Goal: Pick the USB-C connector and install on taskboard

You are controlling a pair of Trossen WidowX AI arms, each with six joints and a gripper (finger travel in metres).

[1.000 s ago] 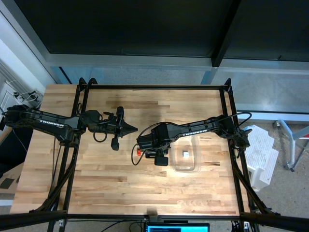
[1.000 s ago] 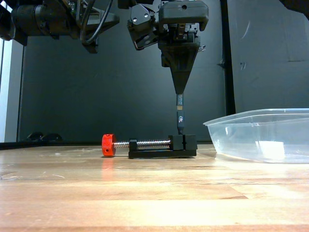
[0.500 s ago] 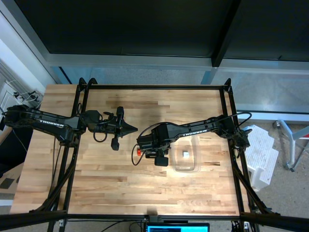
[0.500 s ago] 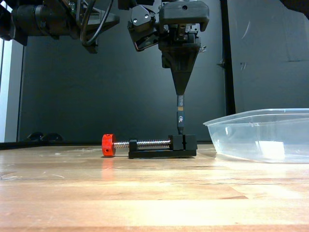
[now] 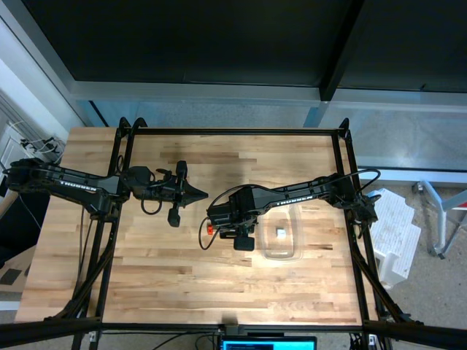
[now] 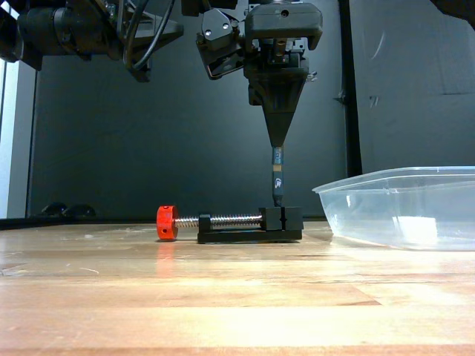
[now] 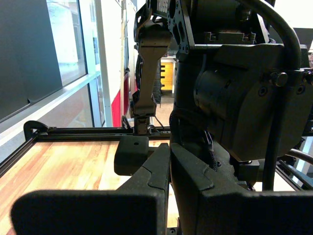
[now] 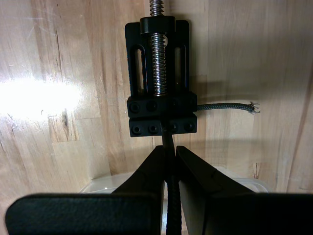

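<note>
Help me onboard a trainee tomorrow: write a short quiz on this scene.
1. True or false: the left gripper holds the USB-C connector.
2. The connector is held: A level, B upright, C steeply slanted.
3. Fill in: the taskboard has a knob that is ____ in colour.
Key: 1 false, the right gripper pinches it directly above the taskboard; the left gripper hangs shut, farther left, off the board. 2 B. 3 orange-red.
</note>
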